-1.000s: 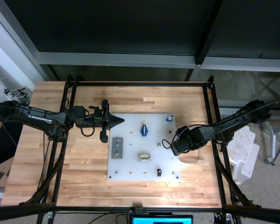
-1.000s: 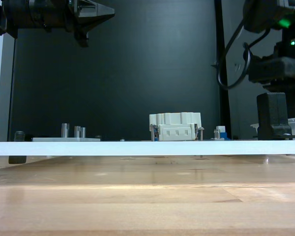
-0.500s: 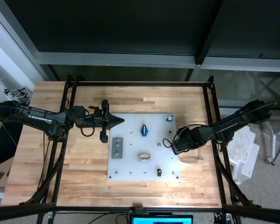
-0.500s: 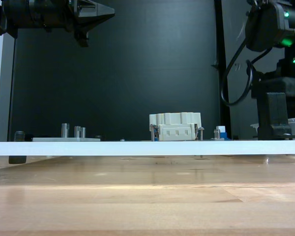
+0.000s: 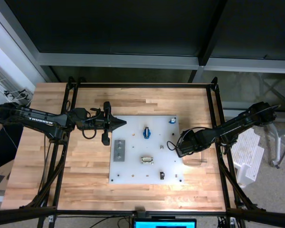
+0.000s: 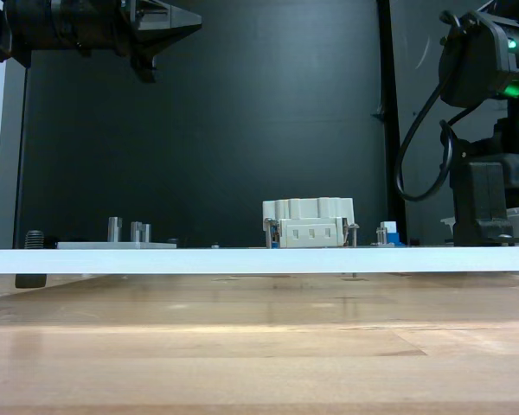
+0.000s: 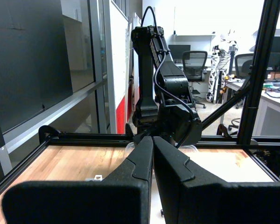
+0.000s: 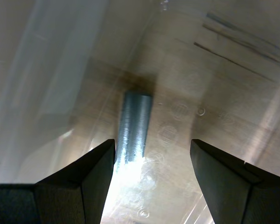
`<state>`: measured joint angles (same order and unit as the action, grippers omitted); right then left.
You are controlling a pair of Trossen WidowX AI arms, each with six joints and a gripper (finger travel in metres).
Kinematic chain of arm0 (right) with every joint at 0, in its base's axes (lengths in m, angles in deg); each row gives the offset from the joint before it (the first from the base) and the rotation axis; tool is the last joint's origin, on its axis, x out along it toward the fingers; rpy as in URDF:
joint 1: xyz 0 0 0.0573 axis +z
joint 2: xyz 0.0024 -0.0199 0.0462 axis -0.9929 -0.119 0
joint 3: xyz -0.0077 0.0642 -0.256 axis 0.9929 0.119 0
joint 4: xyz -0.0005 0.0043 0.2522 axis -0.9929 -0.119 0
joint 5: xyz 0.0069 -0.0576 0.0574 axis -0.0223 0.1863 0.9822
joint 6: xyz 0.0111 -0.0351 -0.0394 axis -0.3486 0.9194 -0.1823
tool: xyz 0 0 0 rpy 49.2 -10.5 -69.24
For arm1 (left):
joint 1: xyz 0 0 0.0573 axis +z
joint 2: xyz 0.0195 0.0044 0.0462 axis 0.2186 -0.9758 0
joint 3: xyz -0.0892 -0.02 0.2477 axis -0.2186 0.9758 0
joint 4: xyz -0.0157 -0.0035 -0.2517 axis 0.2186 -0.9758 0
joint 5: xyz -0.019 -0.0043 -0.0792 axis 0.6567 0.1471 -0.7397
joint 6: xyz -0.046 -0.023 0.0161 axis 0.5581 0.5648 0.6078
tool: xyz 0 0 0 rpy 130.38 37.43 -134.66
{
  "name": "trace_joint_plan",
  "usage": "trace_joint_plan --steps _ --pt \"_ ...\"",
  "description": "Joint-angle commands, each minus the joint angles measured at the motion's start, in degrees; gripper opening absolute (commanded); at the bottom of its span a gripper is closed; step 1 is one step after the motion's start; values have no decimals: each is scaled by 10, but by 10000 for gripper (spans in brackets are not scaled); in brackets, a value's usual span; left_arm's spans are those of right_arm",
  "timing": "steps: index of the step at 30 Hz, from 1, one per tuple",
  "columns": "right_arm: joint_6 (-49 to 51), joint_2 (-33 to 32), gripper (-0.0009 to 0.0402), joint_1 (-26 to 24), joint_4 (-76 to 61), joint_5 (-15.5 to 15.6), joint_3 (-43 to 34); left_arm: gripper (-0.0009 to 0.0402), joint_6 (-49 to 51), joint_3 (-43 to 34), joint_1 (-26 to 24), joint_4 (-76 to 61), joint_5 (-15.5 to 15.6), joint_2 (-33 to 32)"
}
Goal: Pick the 16mm bar and install on taskboard
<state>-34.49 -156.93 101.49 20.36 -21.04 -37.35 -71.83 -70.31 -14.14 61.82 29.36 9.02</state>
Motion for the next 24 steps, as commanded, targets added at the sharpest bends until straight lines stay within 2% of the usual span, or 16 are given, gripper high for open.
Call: trace_joint_plan --steps 1,10,17,24 --pt "0 0 224 0 5 0 3 0 0 0 0 0 0 0" --pt "2 -16 212 0 24 0 8 0 0 0 0 0 0 0" --pt "7 -17 144 0 33 15 8 0 0 0 0 0 0 0" --pt "9 -17 78 0 32 14 6 0 0 0 0 0 0 0"
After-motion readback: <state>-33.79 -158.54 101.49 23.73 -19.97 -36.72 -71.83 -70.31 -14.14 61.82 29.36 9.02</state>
